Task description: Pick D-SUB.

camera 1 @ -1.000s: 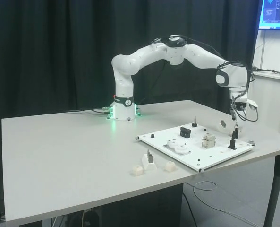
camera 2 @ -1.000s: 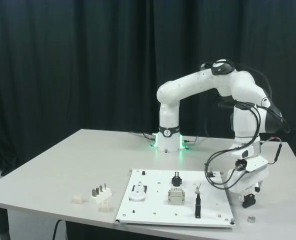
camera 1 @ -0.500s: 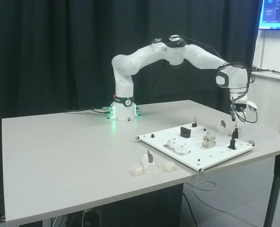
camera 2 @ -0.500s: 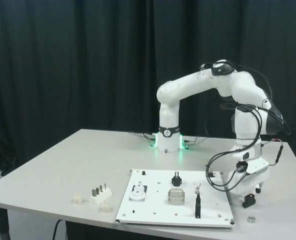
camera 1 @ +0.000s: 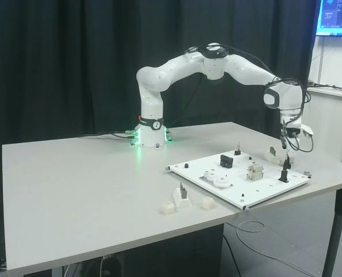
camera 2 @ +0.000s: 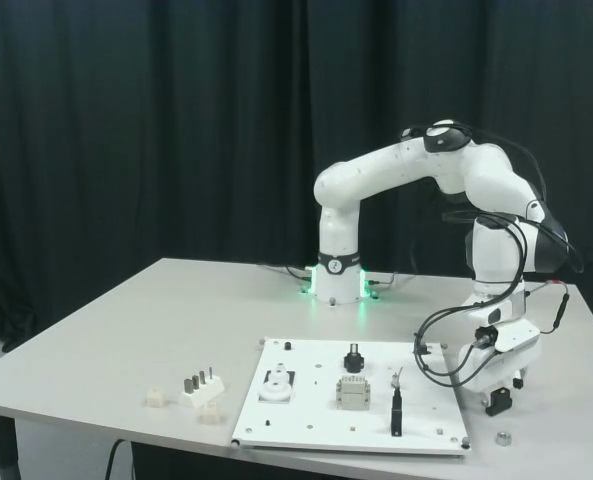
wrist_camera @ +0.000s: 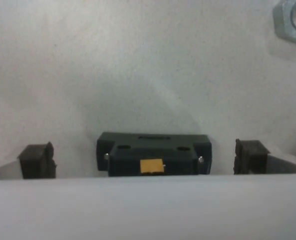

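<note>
D-SUB (wrist_camera: 153, 155) on table (wrist_camera: 138, 60), between parted jaws.

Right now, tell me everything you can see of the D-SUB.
The D-SUB is a black, plastic-looking block with a wider back plate, a small label on its near face and two small holes on top. It lies flat on the grey table, beside the white board, between the open fingers, neither touching it. A nut lies apart.
</note>
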Robot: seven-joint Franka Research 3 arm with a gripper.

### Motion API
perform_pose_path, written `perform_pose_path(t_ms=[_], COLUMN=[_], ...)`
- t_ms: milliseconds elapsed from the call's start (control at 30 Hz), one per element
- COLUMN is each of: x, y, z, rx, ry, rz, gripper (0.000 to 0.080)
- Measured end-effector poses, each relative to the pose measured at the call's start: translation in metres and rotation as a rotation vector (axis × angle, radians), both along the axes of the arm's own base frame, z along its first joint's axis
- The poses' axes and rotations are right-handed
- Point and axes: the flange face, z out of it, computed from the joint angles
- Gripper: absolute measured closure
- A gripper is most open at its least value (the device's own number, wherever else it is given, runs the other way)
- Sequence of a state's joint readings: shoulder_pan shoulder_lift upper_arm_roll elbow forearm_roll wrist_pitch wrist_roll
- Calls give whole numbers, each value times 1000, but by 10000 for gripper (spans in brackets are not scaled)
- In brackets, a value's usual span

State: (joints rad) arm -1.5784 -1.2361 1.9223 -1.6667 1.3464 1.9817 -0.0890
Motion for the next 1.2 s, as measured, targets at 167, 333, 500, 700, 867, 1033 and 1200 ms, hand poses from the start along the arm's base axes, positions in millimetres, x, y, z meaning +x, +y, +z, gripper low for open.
perform_pose_path(t_ms=[167, 333, 500, 700, 867, 1033, 1200], x=[-1, -2, -2, -3, -3, -3, 0], y=[1, 1, 2, 4, 5, 6, 7], z=[-1, -2, -2, -2, -2, 0, 10], rx=[-1, -6, -14, -19, -19, -16, -6], ry=[3, 6, 6, 4, 4, 2, -6], rz=[0, -17, -11, -5, -3, -16, -38], gripper=[3, 3, 96, 278, 425, 423, 423])
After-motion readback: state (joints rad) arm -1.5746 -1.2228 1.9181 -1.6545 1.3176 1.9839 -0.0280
